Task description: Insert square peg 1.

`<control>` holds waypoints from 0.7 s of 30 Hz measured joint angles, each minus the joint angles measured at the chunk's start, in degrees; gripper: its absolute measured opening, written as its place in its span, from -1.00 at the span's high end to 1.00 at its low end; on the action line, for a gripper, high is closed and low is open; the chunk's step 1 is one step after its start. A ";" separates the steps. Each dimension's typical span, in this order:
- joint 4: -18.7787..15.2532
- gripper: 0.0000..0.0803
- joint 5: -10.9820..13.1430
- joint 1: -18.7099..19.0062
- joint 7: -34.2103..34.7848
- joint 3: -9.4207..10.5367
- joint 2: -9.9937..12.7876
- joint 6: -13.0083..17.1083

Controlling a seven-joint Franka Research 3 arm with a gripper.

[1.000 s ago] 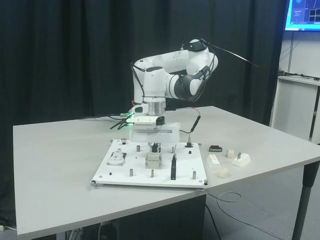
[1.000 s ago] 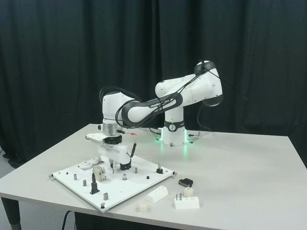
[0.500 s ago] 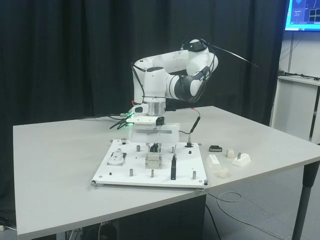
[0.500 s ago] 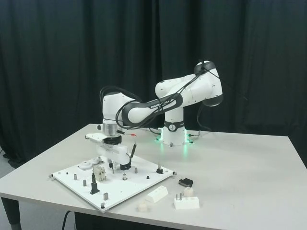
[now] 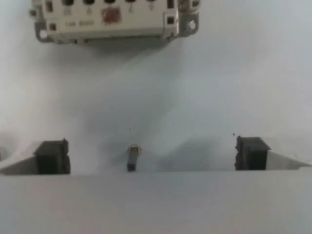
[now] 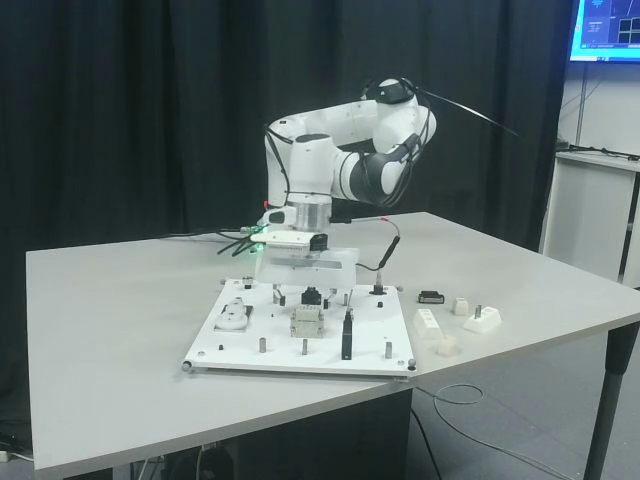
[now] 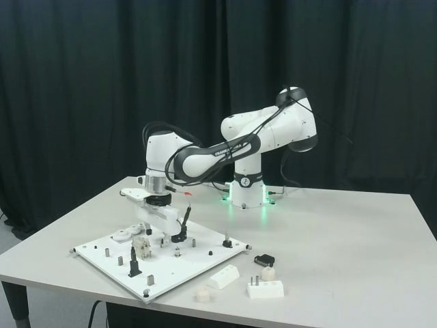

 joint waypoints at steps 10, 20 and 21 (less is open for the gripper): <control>1.04 -0.98 -1.01 -0.16 2.00 -0.75 -0.02 0.69; 1.84 -0.99 -2.20 -0.16 2.16 -1.86 -0.24 0.49; 1.96 -0.99 -2.23 -0.15 2.18 -1.94 -0.28 0.45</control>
